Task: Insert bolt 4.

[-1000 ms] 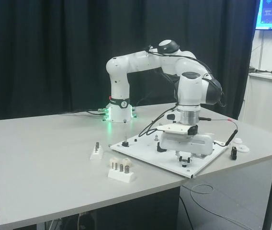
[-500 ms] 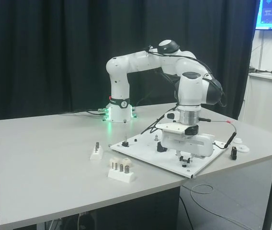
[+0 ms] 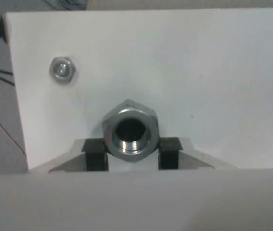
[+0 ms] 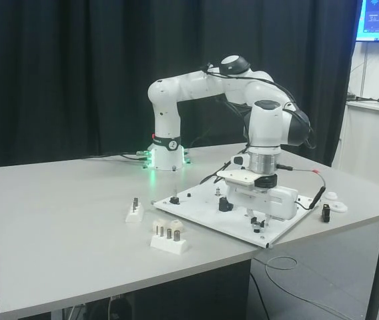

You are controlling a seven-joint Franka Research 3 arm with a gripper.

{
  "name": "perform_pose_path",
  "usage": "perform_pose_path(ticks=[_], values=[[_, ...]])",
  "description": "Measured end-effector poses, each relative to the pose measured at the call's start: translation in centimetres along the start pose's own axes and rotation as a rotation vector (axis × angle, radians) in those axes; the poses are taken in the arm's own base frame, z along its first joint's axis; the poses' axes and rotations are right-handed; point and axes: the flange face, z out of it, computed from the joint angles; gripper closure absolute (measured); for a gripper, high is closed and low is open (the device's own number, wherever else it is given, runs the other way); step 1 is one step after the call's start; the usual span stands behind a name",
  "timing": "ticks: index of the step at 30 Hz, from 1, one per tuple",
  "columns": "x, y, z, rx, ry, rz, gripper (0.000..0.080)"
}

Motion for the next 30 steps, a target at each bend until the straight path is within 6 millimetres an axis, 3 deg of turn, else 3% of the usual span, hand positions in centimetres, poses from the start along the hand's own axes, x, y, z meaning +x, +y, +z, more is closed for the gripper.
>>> perform_pose_path(ticks=[30], values=[[-0.14, -0.46, -0.01, 0.000, -0.008, 0.487, 0.0580]])
